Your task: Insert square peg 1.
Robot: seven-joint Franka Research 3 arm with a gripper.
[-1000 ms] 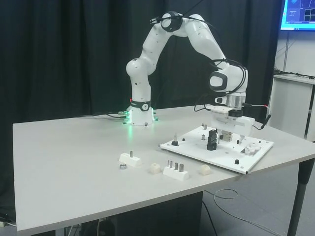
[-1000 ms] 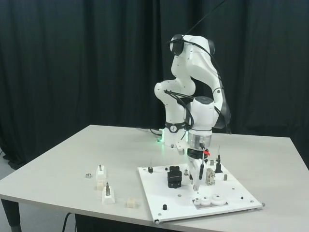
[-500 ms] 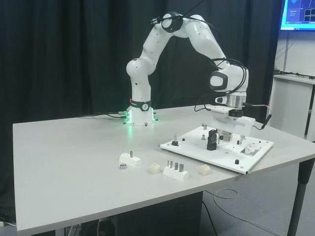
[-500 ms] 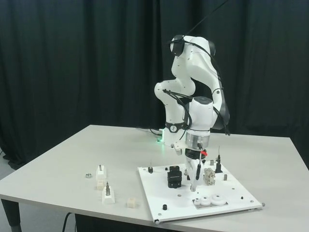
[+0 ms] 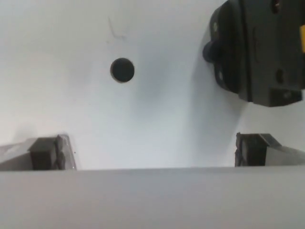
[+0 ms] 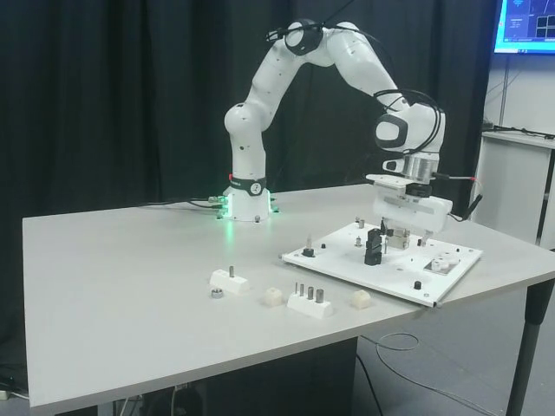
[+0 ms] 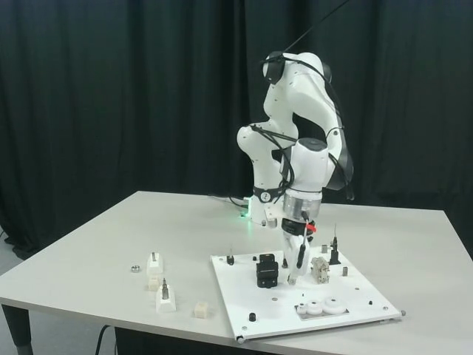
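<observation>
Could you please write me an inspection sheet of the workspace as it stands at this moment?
Surface: grey table, carrying a white board near the arm.
Job's things: small white holder blocks with upright pegs stand on the table off the board; which one is square peg 1 cannot be told.
Clutter: black fixture and white gears on the board; small ring on the table.
Grippers: gripper open above the board, nothing between its fingers.
Cables: black cable along the arm; another hangs below the table edge.
Surroundings: black curtain; screen and white cabinet.
</observation>
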